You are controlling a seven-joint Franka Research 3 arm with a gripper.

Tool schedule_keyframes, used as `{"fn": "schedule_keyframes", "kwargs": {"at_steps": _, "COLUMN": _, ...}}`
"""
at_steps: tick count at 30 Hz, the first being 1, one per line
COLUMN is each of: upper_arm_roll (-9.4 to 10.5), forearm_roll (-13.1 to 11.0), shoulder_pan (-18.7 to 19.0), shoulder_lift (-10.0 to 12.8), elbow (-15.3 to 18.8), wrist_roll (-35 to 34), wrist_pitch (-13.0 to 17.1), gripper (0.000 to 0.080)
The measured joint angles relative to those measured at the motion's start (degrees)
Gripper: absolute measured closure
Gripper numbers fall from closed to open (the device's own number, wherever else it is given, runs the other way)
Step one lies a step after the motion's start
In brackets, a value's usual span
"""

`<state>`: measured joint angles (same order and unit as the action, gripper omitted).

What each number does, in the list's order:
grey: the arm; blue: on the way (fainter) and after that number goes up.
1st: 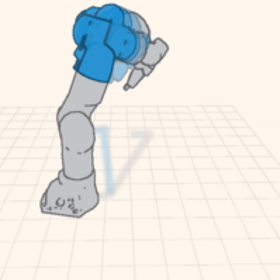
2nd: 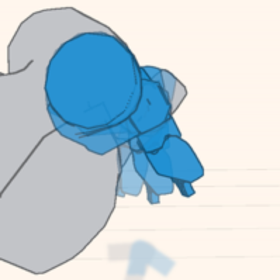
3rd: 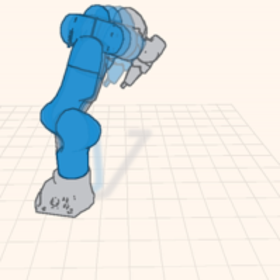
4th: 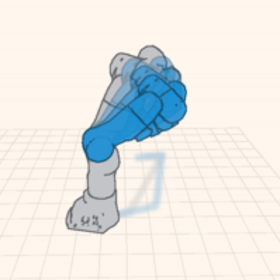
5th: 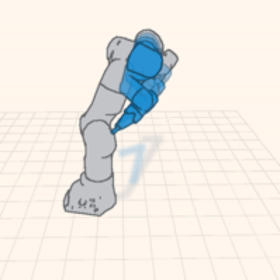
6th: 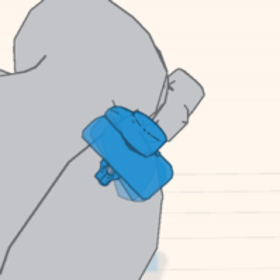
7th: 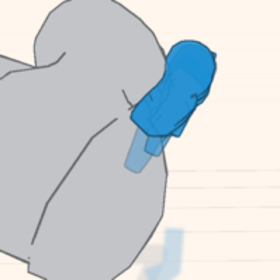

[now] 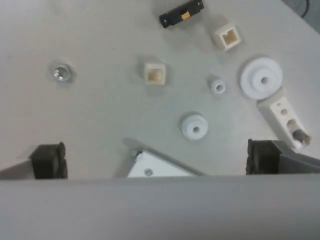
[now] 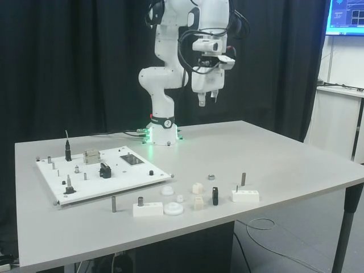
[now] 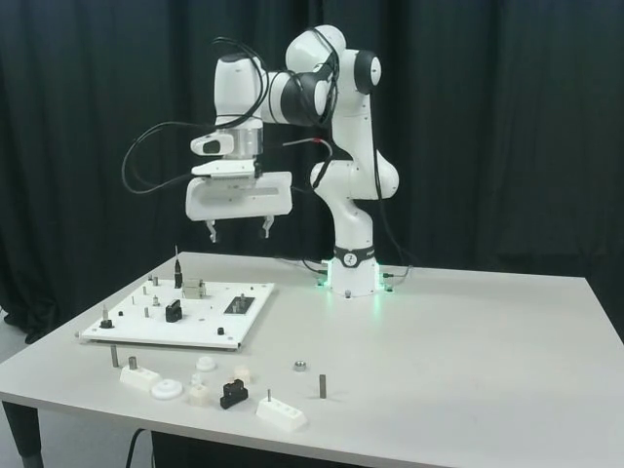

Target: Pick D-SUB.

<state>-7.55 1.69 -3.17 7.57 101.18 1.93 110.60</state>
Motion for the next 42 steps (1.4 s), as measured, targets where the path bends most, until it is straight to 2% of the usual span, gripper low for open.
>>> {"fn": "schedule_keyframes", "kwargs": {"at_steps": 8, "upper_arm_roll": -0.49, "forearm_roll": 0.0, "shoulder_pan": -0.1, "shoulder_lift": 4.0, "elbow": -2.8, "wrist_roll": 8.7, "wrist_pitch": 0.1, "gripper": 0.0003}}
{"fn": "schedule_keyframes", "kwargs": {"at_steps": 16, "upper_arm_roll": -0.55, "forearm_roll": -0.4, "shoulder_pan": -0.2, "shoulder_lift": 8.2, "elbow": -5.8, "wrist_roll": 14.2, "wrist_pitch": 1.0, "gripper": 0.0003}}
{"fn": "schedule_keyframes", "kwargs": {"at_steps": 26, "upper_arm_roll": -0.55, "forearm_roll": -1.7, "shoulder_pan": -0.2, "shoulder_lift": 12.6, "elbow": -8.7, "wrist_roll": 16.9, "wrist_pitch": 2.3, "gripper": 0.0003}}
{"fn": "schedule_keyframes", "kwargs": {"at_steps": 42, "upper_arm_roll": -0.55, "forearm_roll": -3.9, "shoulder_pan": -0.2, "shoulder_lift": 17.9, "elbow": -10.4, "wrist_roll": 21.9, "wrist_pitch": 3.9, "gripper": 0.0003}}
